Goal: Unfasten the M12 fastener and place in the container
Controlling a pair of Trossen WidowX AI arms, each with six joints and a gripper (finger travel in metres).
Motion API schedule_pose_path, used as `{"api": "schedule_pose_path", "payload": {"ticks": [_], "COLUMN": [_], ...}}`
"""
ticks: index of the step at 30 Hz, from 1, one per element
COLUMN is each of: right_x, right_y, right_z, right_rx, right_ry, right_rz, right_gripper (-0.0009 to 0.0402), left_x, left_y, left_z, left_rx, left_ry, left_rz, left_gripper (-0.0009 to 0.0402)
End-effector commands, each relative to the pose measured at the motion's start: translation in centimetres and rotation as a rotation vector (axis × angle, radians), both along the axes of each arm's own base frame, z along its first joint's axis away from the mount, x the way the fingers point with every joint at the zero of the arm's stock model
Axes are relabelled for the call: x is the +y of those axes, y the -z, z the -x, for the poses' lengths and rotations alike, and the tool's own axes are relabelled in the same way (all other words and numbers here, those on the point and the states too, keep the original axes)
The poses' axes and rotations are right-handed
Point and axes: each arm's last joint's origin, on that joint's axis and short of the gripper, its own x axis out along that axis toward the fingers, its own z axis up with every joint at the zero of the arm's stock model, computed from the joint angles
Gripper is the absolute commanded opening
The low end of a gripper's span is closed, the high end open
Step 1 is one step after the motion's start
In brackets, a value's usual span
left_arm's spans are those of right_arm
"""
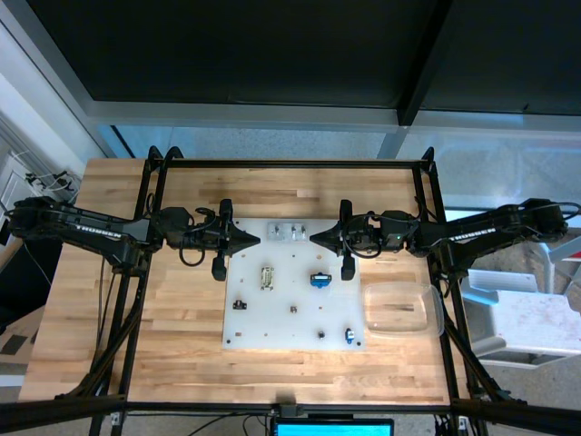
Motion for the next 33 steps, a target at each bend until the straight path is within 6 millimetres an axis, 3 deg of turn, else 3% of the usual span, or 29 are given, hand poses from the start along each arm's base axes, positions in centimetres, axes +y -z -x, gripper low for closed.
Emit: {"api": "schedule_pose_path", "payload": {"ticks": [1, 17, 23, 33], "right_x": [0.2, 0.3, 1.5, 3.5], "right_y": [-0.8, -0.9, -1.5, -4.5], "right_z": [0.1, 0.2, -0.4, -0.1], "right_rx": [-0.077, -0.058, 0.147, 0.459], "right_ry": [-0.077, -0.087, -0.099, -0.138], "right_rz": [0.008, 0.001, 0.015, 0.009], "right_gripper": [0.0, 0.0, 0.0, 0.0], "left_x": [0.0, 0.0, 0.0, 0.0], "left_y": [0.0, 0.0, 0.0, 0.0], "left_z": [0.0, 0.0, 0.0, 0.0], "left_rx": [0.0, 0.0, 0.0, 0.0], "left_ry": [0.0, 0.0, 0.0, 0.0], "left_rz": [0.0, 0.0, 0.0, 0.0], "left_gripper": [0.0, 0.0, 0.0, 0.0]}}
